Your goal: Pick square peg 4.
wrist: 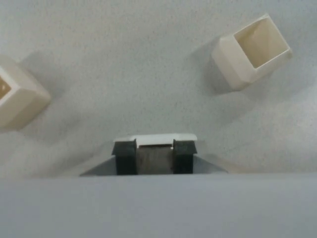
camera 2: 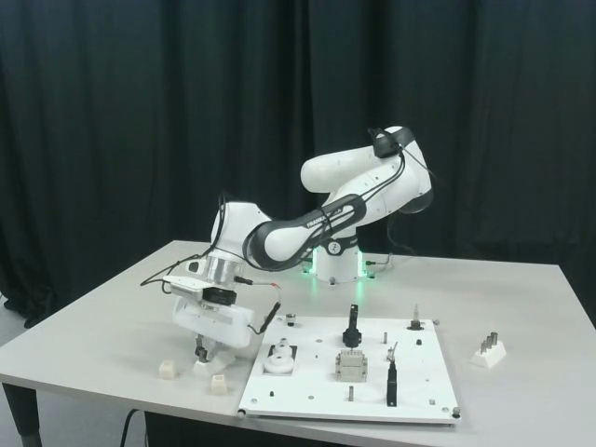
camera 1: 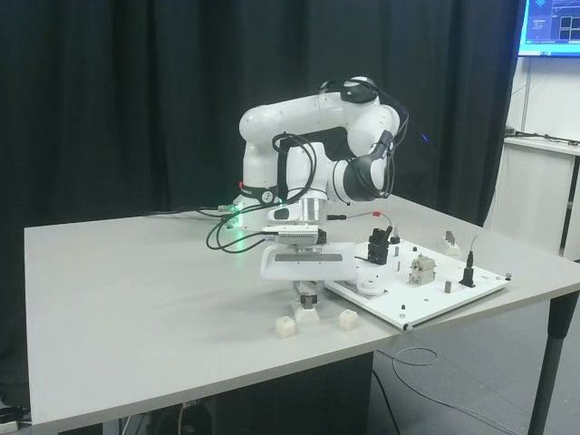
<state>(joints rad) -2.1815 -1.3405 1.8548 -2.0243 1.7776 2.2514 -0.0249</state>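
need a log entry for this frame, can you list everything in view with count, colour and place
square pegs: three, white, near table edge; one between the fingers, one either side
assembly board: one, white, beside the pegs
board fixtures: several, black and grey, on the board
small block: one, white, past the board
table: one, grey
curtain: black, behind
arm: one, white, green light at base
gripper: black fingers closed on the middle peg

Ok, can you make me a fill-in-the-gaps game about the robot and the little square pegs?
1. The gripper is closed on a white square ____.
2. Besides that one, ____ more square pegs sit loose on the table.
3. The robot arm is coloured ____.
4. The peg by the wrist picture's upper corner is ____ inside.

Missing words: peg; two; white; hollow
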